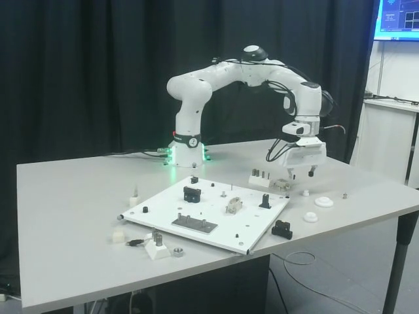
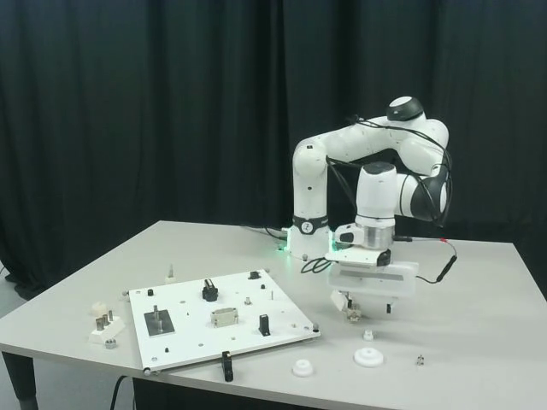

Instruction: Pick small gear.

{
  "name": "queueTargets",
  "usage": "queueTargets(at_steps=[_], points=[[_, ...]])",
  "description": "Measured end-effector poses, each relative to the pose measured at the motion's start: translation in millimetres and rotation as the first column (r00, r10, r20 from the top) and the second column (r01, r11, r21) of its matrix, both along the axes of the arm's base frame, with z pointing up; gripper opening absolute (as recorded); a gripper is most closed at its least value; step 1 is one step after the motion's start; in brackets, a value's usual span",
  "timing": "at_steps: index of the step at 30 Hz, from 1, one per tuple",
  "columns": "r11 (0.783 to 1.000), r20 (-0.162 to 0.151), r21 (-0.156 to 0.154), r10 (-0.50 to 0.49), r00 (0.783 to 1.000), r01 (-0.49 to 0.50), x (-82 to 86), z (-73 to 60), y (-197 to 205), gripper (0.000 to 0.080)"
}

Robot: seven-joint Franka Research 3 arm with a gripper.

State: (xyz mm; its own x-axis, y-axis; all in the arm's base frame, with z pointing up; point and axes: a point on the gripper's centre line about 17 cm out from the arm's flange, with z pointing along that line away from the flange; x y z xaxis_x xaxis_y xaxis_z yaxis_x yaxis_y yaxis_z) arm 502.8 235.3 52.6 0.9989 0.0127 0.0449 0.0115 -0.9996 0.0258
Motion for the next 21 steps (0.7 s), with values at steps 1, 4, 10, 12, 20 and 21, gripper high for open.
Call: queueTargets(at_steps=[1, 4, 10, 12, 20, 21], points=[[1.0, 0.001, 0.0, -0.002, 1.0, 0.002, 0.1, -1.8, 1.9, 0.08], [1.0, 0.003, 0.003, -0.009, 1.0, 0.009, -0.2, -7.5, 7.4, 0.08], [1.0, 0.019, 0.008, -0.027, 0.999, 0.026, 3.0, -16.5, 14.3, 0.08], [1.0, 0.023, 0.008, -0.026, 0.999, 0.026, 4.3, -18.6, 15.3, 0.08], [0.999, 0.039, 0.011, -0.037, 0.999, 0.037, 12.8, -23.8, 16.1, 0.08], [0.999, 0.039, 0.011, -0.038, 0.999, 0.037, 13.9, -24.4, 16.0, 0.08]])
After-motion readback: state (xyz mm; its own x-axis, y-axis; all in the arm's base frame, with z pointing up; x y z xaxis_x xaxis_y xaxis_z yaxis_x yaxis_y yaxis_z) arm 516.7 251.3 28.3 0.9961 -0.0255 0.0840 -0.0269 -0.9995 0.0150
